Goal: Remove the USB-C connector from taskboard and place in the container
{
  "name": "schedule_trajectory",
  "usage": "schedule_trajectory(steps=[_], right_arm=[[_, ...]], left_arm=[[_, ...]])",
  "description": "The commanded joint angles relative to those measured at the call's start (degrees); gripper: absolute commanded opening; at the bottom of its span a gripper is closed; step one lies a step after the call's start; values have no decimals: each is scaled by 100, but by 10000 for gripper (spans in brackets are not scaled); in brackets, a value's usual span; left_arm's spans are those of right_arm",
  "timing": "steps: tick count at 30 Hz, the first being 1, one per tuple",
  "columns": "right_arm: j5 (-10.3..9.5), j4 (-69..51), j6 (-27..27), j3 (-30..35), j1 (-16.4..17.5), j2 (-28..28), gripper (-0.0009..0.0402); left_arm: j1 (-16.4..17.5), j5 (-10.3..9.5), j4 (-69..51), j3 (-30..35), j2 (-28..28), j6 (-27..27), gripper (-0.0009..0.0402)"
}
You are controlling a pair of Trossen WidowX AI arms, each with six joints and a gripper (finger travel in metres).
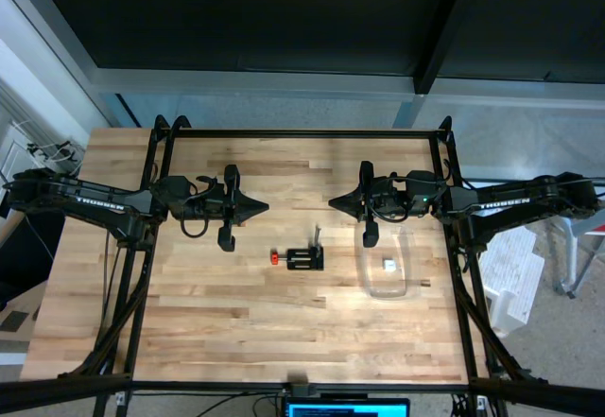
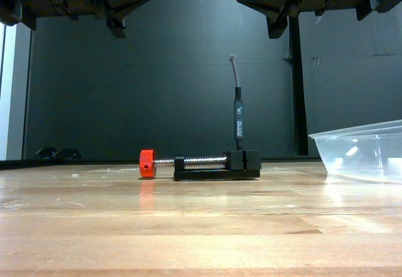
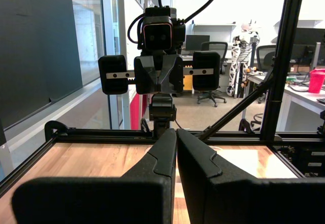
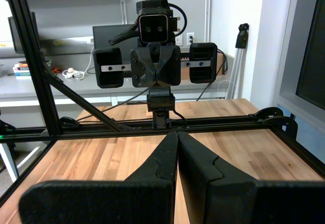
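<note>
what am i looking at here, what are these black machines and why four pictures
Two robot arms stand at the side edges of the table. One picture looks down from above, one looks level along the tabletop, and two come from cameras on the arms, each facing the other arm. The left gripper and right gripper hover above the wood, tips facing, fingers shut, holding nothing. On it lies the taskboard, a black vise with a red knob; the USB-C connector stands upright in it. Near the right gripper sits the container, a clear tray with a small white block inside.
</note>
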Motion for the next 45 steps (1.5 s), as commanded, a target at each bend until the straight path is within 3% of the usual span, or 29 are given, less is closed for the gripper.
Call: schedule_trajectory(steps=[1, 11, 16, 19, 26, 30, 39, 43, 45], right_arm=[[2, 0, 2, 0, 4, 2, 0], [0, 0, 9, 0, 4, 2, 0], [-7, -57, 260, 37, 7, 2, 0], [-188, -723, 243, 299, 22, 2, 0], [-190, -3112, 199, 1196, 87, 85, 0], [50, -3974, 195, 1604, 267, 254, 0], [66, -5512, 201, 2500, 584, 938, 0], [439, -6124, 199, 2885, 811, 1239, 0], [505, -6404, 195, 3080, 903, 1427, 0]], left_arm=[[0, 2, 0, 2, 0, 2, 0], [0, 2, -2, 2, 2, 2, 0], [0, 2, -2, 2, 2, 2, 0], [0, 2, -2, 2, 2, 2, 0], [0, 2, 0, 2, 2, 2, 0], [0, 2, 0, 2, 2, 2, 0], [0, 2, -2, 2, 2, 2, 0], [2, 2, -2, 2, 2, 2, 0], [2, 2, 0, 2, 2, 2, 0]])
